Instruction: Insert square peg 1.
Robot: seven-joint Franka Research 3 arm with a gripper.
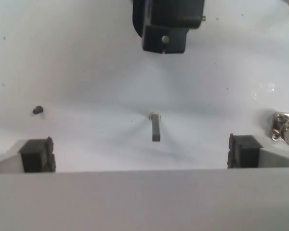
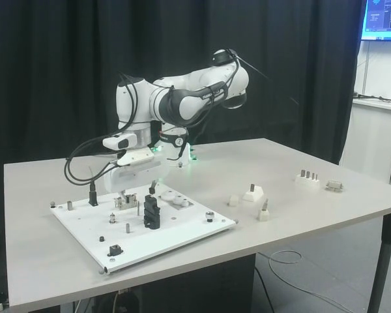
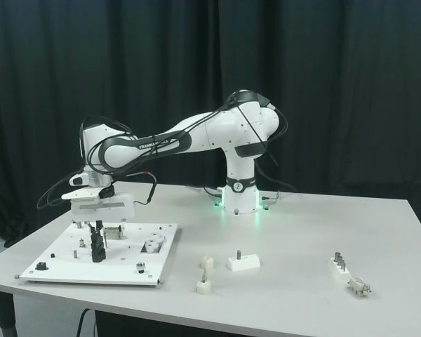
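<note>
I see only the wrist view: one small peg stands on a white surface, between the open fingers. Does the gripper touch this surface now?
Observer: It seems not. In the first room view the gripper hangs just above the white board.
Operator: Are other pegs outside my picture?
Observer: Yes. A white holder with one peg stands on the grey table, off the board.
Operator: Anything more?
Observer: A second holder with three pegs stands farther from the board, near the table's edge.
</note>
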